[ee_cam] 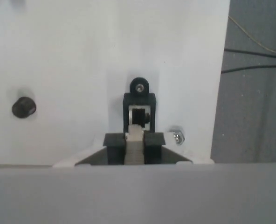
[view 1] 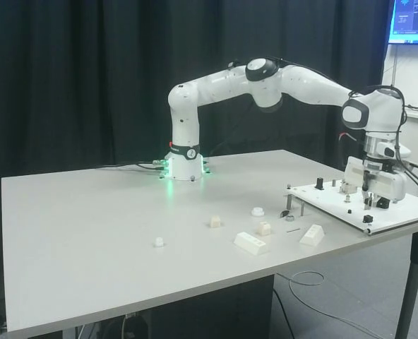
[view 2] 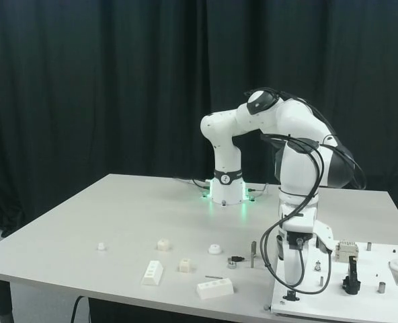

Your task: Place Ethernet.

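white board: the raised assembly board stands on short posts at the far corner of the grey table, and the arm has its gripper low over it.
pincer: the two black fingertips are closed on a pale ethernet plug, clamped from both sides.
plug position: from the wrist, the plug's nose sits right at the mouth of the black ethernet socket, lined up with its opening; it looks partly entered, though i cannot tell how deep.
done: by my reckoning the pick and the carry to the board are over, and the alignment looks good.
left: the plug seems to need pushing home, then the fingers must let go and the arm lift clear.
only in the wrist view: the socket opening, the screw lug above it, a black knob on the board, a small nut just beside one fingertip, and cables on the floor past the board's edge.
only in the room views: the whole arm bent down over the board, green lights at its base, and loose white blocks lying on the table well apart from the board; the plug and socket are hidden there behind the gripper.
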Controlling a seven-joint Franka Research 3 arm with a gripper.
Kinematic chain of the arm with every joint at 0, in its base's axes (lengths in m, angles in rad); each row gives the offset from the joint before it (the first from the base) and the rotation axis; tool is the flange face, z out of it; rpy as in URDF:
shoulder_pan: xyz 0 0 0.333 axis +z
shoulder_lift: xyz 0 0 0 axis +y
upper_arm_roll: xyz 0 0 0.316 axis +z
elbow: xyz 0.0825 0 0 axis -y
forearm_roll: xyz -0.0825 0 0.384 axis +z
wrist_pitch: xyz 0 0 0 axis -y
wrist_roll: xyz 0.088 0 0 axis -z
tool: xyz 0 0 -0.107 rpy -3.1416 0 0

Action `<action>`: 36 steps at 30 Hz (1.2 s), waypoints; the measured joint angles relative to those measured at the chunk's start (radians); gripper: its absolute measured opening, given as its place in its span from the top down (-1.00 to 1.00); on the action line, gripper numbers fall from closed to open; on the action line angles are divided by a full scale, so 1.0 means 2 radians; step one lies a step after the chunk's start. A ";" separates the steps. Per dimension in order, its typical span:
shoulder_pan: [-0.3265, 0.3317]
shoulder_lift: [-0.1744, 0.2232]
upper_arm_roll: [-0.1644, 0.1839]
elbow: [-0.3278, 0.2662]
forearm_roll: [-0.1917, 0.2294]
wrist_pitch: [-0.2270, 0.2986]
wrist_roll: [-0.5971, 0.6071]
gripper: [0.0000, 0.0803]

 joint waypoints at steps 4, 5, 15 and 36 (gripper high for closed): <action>-0.001 -0.002 0.000 0.000 -0.001 -0.002 0.000 0.81; -0.001 -0.002 0.000 0.000 -0.001 -0.002 0.000 0.81; -0.003 -0.002 0.000 0.000 -0.001 -0.002 0.000 0.81; -0.013 -0.002 -0.013 0.000 -0.014 -0.029 0.079 0.81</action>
